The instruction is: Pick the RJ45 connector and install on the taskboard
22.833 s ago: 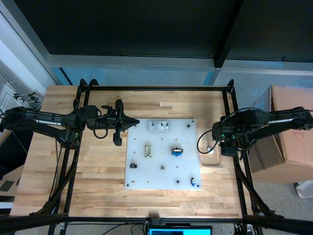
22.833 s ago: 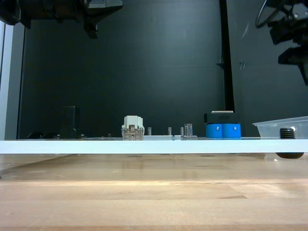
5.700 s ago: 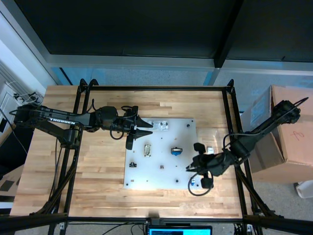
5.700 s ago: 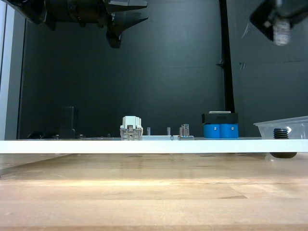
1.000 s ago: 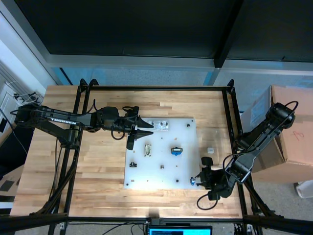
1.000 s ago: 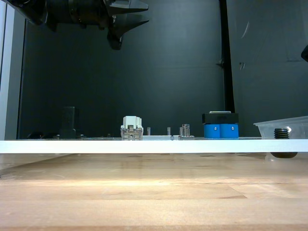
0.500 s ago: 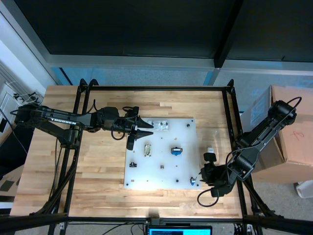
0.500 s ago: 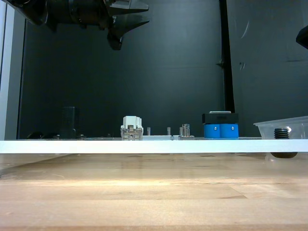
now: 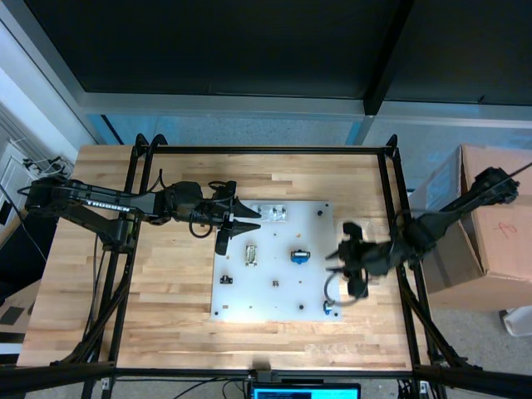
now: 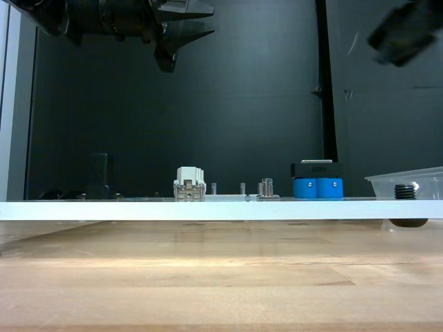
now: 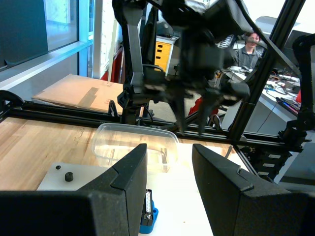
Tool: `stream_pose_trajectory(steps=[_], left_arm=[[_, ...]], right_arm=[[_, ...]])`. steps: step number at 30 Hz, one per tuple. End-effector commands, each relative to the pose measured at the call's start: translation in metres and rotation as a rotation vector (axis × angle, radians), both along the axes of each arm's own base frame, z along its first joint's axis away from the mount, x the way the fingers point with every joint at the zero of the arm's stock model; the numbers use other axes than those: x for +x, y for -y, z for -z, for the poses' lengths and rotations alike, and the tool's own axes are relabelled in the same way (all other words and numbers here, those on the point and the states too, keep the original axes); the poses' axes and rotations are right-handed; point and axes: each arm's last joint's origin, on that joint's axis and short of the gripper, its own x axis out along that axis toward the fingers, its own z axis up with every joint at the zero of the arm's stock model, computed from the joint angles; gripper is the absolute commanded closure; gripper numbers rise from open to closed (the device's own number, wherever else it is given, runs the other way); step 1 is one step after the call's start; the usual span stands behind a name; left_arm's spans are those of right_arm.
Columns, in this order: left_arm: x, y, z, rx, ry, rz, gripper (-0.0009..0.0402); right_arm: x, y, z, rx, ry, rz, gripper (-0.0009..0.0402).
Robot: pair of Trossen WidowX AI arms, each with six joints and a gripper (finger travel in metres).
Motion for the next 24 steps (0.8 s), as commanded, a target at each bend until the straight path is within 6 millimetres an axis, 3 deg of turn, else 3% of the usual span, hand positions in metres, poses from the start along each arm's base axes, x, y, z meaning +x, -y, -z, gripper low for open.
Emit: stream_pose_trajectory(steps=[1, 7, 11, 18, 24], left_arm=[[0.0, 0.0, 0.0, 0.0, 0.001, 0.0, 0.0271], [0.0, 0.0, 0.0, 0.0, 0.0, 0.0, 0.0271], [0.0, 0.0, 0.0, 0.0, 0.001, 0.0, 0.0271], [0.0, 0.0, 0.0, 0.0, 0.002, 0.0, 0.0271], [0.0, 0.0, 0.0, 0.0, 0.002, 0.001, 0.0271]], right_arm=[[0.004, 0.027, -0.012, 0.003, 0.061, 0.029, 0.0273], [0.016, 0.075, -0.025, 0.044, 0.163, 0.071, 0.0273], [0.02, 0.095, -0.03, 0.028, 0.23, 0.115, 0.0273], [0.026, 0.106, -0.041, 0.018, 0.372, 0.097, 0.0273], [0.029, 0.106, -0.035, 0.005, 0.446, 0.088, 0.03]])
